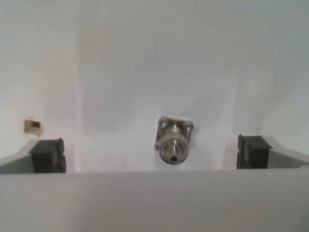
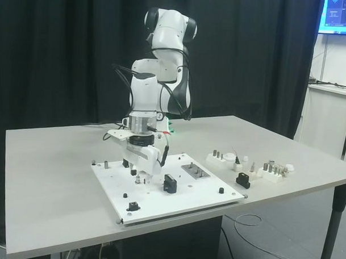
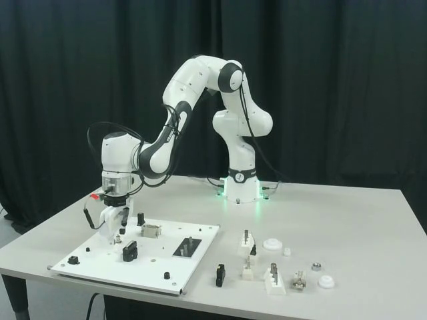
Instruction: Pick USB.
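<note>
My gripper [image 1: 150, 153] is open, its black pads [image 1: 48, 154] wide apart just above the white board [image 2: 176, 200]. Between the fingers stands a round metal connector [image 1: 174, 142] on a small square flange, upright and untouched. A small rectangular socket [image 1: 33, 125] is set into the board beyond one finger. In the room views the gripper [image 2: 142, 171] [image 3: 113, 227] hangs low over the board's rear left part. I see no USB plug that I can name with certainty.
On the board stand a black block [image 2: 170, 183], a small black part [image 2: 133, 206] and a grey plate with pins [image 2: 195, 172]. White holders with metal parts [image 2: 274, 170] and a black piece [image 2: 243, 179] lie on the grey table to the right.
</note>
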